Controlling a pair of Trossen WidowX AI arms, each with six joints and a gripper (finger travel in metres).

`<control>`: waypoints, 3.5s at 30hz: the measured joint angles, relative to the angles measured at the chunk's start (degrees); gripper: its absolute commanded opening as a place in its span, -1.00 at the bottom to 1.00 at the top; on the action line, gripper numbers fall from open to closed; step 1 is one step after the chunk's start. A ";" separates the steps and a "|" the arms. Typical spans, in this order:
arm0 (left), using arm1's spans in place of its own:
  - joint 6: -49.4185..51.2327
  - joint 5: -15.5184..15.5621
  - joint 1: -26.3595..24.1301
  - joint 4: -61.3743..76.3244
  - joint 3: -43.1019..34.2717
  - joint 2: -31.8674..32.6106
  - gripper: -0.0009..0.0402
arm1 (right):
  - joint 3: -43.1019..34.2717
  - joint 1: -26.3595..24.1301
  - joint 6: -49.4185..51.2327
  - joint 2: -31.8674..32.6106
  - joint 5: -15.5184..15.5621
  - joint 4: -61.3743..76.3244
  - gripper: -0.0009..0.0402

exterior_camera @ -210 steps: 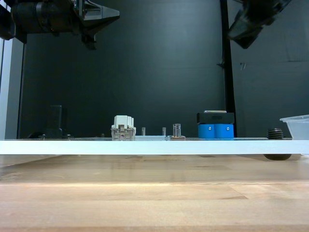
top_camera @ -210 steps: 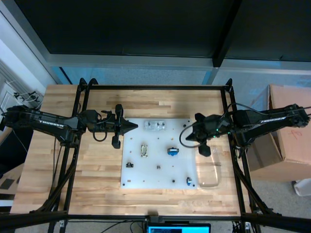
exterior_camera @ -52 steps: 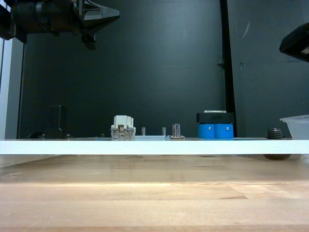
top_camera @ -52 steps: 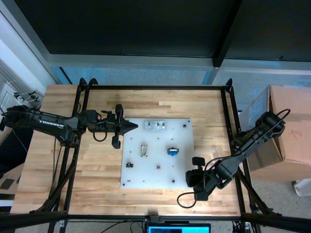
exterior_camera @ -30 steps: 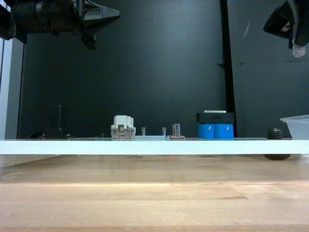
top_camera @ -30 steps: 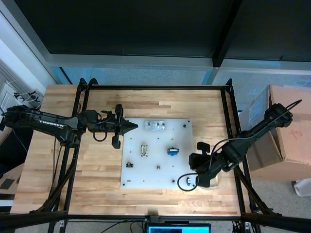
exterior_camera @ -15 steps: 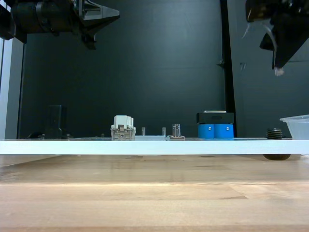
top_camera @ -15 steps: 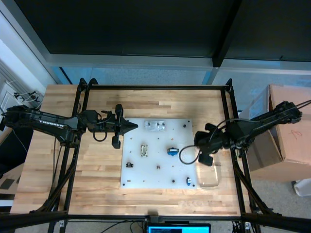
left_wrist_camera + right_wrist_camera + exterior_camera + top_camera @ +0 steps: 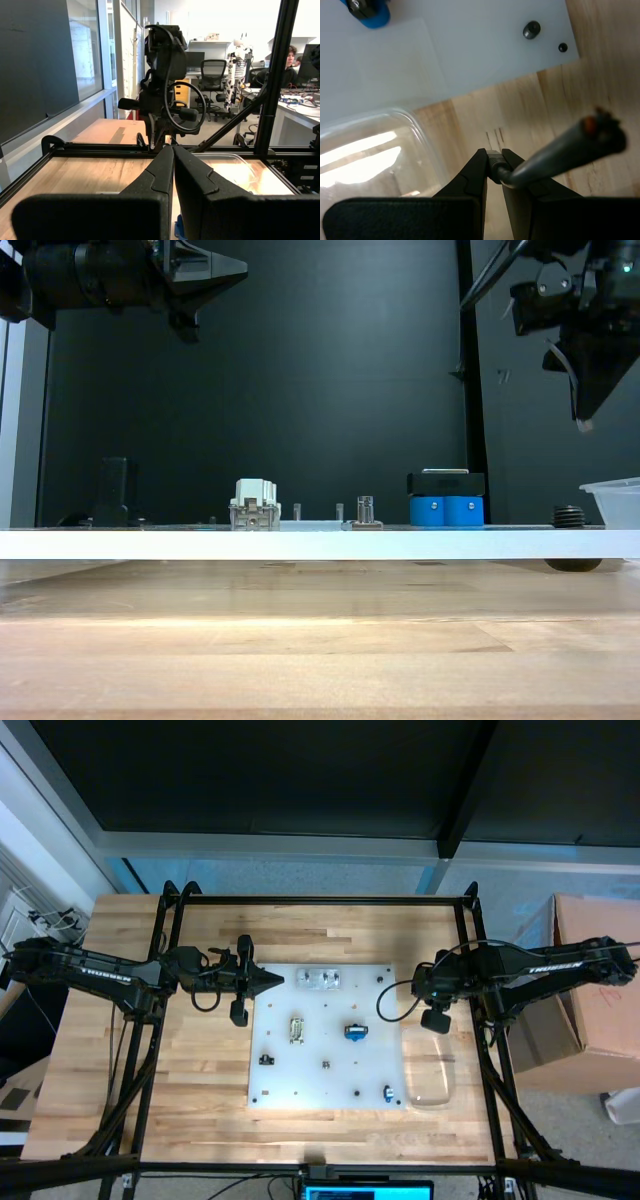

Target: Remove the RJ45 connector from the taskboard and place in the container

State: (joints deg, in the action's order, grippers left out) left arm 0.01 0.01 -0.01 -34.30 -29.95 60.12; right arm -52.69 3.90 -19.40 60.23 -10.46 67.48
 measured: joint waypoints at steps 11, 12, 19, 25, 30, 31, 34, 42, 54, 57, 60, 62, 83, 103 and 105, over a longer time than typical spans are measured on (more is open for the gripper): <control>0.00 0.00 0.00 -0.02 0.02 -0.02 -0.96 | 5.57 -13.05 12.24 -2.82 4.55 0.44 -0.96; 0.00 0.00 0.00 0.00 0.00 -0.02 -0.96 | 5.73 -13.92 13.22 -2.82 4.55 0.35 -0.96; 0.00 0.00 0.00 -0.02 0.02 0.00 -0.96 | 5.88 -18.03 16.81 -2.49 4.63 1.36 -0.81; 0.00 0.00 0.00 0.00 0.02 0.00 -0.96 | 5.88 -18.71 16.31 -1.81 4.61 2.05 -0.41; 0.00 0.00 0.00 -0.02 0.02 0.00 -0.96 | 5.88 -19.19 14.93 -1.64 4.57 2.01 -0.10; 0.00 0.00 0.00 -0.02 0.00 0.00 -0.96 | 5.88 -19.21 14.56 -1.62 4.55 1.97 -0.04; 0.00 0.00 0.00 -0.02 0.00 0.00 -0.96 | 5.88 -19.28 13.81 -1.60 4.59 1.95 0.10; 0.00 0.00 0.00 0.00 0.00 0.00 -0.96 | 5.88 -19.32 13.40 -0.48 4.57 2.14 0.30; 0.00 -0.02 0.00 -0.02 0.02 -0.02 -0.96 | 5.88 -19.63 28.92 0.28 4.52 -1.73 0.32; 0.02 0.00 0.00 -0.02 0.00 -0.02 -0.96 | 5.88 -21.11 38.82 0.96 4.55 -3.08 0.32; 0.02 0.00 0.00 -0.02 0.02 0.00 -0.96 | 5.88 -23.08 45.44 3.13 4.57 -4.11 0.32; 0.00 0.00 0.00 -0.02 0.00 -0.02 -0.96 | 5.88 -24.15 48.85 5.11 4.63 -4.66 0.32; 0.00 -0.02 0.00 -0.02 0.00 -0.02 -0.96 | 15.08 -26.43 63.47 15.45 4.52 -21.05 0.32; 0.00 -0.02 0.00 0.00 0.02 -0.02 -0.96 | 17.86 -30.82 66.53 18.01 6.40 -25.42 0.18; 0.00 0.00 0.00 -0.02 0.02 -0.02 -0.96 | 17.86 -30.86 66.62 18.16 6.58 -25.51 0.07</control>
State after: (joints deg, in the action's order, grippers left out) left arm 0.01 0.01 -0.01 -34.33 -29.93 60.10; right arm -34.83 -26.96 47.22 78.39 -3.88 41.98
